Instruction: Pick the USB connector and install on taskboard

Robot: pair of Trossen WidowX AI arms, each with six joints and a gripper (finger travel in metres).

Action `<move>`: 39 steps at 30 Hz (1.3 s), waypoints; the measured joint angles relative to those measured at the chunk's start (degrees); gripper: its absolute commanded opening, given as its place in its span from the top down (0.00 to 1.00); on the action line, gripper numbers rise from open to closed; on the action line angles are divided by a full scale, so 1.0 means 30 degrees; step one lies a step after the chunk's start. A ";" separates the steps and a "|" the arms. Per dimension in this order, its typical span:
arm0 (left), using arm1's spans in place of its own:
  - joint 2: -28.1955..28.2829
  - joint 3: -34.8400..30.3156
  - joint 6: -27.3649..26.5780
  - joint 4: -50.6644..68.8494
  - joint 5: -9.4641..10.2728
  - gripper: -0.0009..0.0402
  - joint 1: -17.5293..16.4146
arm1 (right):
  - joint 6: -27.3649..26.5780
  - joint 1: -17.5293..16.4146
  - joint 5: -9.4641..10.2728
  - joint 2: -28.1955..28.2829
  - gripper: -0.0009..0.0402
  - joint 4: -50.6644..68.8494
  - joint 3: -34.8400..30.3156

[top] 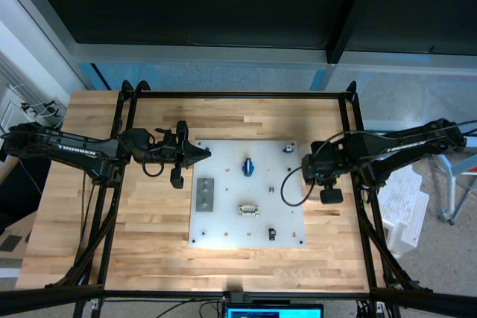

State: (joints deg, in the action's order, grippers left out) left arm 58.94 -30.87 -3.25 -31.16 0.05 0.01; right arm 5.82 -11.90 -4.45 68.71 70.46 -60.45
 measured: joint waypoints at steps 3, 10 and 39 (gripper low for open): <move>0.0007 0.0000 0.0000 -0.0007 0.0000 0.98 0.0000 | 0.0889 -0.0954 -0.0131 0.0933 0.98 0.0051 -0.0707; 0.0007 0.0000 0.0000 -0.0007 0.0000 0.98 0.0000 | 0.3111 -0.2856 -0.0146 0.3308 0.98 0.0270 -0.2331; 0.0007 0.0000 0.0000 -0.0007 0.0007 0.98 0.0000 | 0.8378 -0.6018 -0.0160 1.1854 0.98 0.0707 -1.1060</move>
State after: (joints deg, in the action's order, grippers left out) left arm 58.96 -30.87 -3.25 -31.18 0.08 0.01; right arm 30.96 -29.95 -4.93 104.27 72.58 -93.62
